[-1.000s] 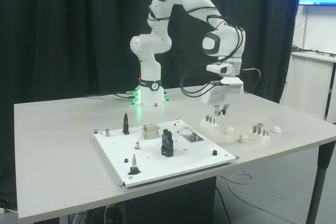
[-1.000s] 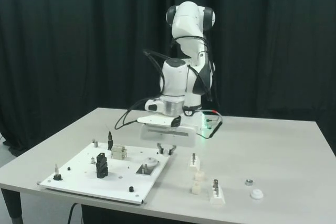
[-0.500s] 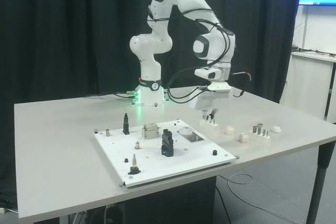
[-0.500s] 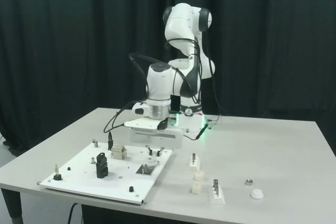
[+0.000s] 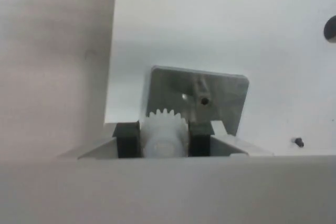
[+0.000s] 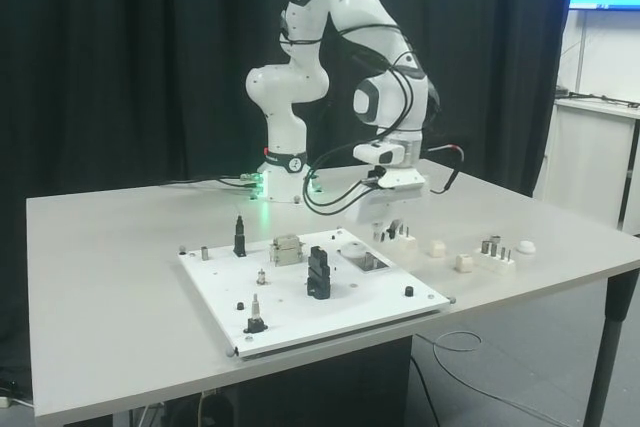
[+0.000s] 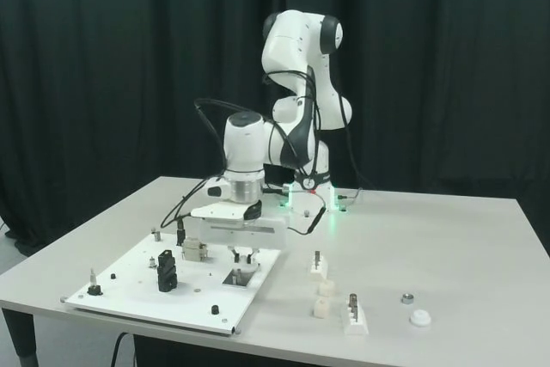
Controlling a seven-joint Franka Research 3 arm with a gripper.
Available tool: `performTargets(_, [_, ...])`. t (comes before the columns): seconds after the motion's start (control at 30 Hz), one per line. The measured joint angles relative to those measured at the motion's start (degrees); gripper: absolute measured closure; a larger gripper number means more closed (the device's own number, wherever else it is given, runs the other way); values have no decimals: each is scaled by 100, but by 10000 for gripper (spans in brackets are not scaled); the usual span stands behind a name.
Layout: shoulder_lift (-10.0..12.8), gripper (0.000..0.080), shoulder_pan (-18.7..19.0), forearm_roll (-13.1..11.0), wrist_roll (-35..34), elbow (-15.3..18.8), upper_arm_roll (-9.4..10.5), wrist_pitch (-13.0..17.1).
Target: Insert small gear.
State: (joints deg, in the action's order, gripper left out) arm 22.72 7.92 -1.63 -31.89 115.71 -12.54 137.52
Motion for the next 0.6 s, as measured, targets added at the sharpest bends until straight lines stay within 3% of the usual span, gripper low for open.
performTargets(0.6, [206,611,-163,-358,257,-1,0,224])
